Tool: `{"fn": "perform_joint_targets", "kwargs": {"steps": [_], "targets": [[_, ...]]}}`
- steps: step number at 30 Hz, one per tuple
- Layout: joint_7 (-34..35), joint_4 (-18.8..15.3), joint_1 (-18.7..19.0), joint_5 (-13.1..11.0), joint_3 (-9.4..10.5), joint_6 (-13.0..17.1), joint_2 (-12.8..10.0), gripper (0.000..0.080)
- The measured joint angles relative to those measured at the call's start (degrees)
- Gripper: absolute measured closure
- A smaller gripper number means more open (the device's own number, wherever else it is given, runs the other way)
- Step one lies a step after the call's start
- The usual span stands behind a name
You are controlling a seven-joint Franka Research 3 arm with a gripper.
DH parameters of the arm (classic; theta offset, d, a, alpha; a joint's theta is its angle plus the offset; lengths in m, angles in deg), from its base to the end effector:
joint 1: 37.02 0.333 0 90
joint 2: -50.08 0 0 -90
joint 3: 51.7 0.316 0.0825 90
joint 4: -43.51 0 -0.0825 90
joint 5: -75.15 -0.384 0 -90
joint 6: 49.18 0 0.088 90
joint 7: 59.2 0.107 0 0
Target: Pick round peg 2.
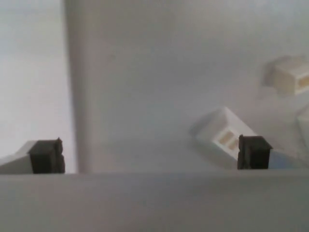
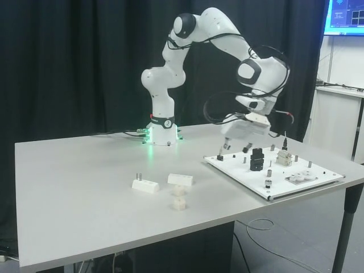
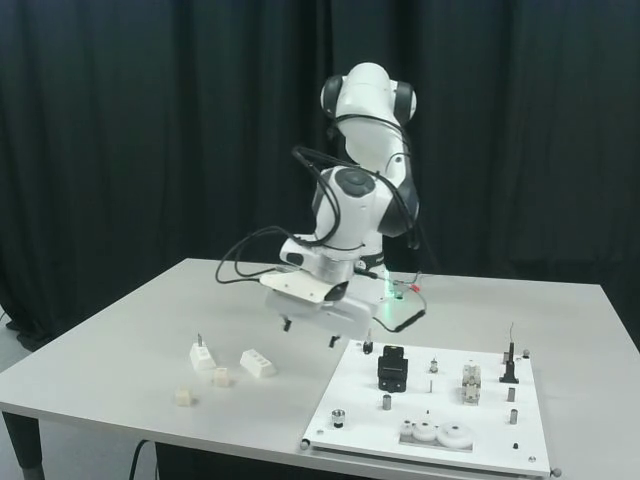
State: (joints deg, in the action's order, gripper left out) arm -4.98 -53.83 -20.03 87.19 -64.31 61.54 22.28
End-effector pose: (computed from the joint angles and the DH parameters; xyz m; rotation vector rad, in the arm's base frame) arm 0.6401 0.0475 0.3042 2.5710 -1.0248 -0.0965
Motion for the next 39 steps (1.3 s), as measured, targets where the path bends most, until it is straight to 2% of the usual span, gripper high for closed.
{"fn": "perform_joint_targets", "kwargs": {"steps": [7, 10, 13, 25, 31, 39], "targets": [[-2.1, -3.6, -7.9, 2.9, 5.58, 0.0, 2.2, 0.0003], [-3.2, -5.2, -10.4, 3.1, 6.76, 0.5, 3.0, 0.0003], [-4.7, -6.9, -12.0, 3.2, 6.98, 1.6, 3.7, 0.0003], [-9.6, -14.5, -16.1, 3.5, 5.59, 8.7, 6.0, 0.0003], [-13.0, -18.4, -17.0, 3.5, 3.37, 13.2, 6.9, 0.0003], [-18.9, -22.6, -17.3, 3.5, -0.65, 18.9, 8.1, 0.0003]]}}
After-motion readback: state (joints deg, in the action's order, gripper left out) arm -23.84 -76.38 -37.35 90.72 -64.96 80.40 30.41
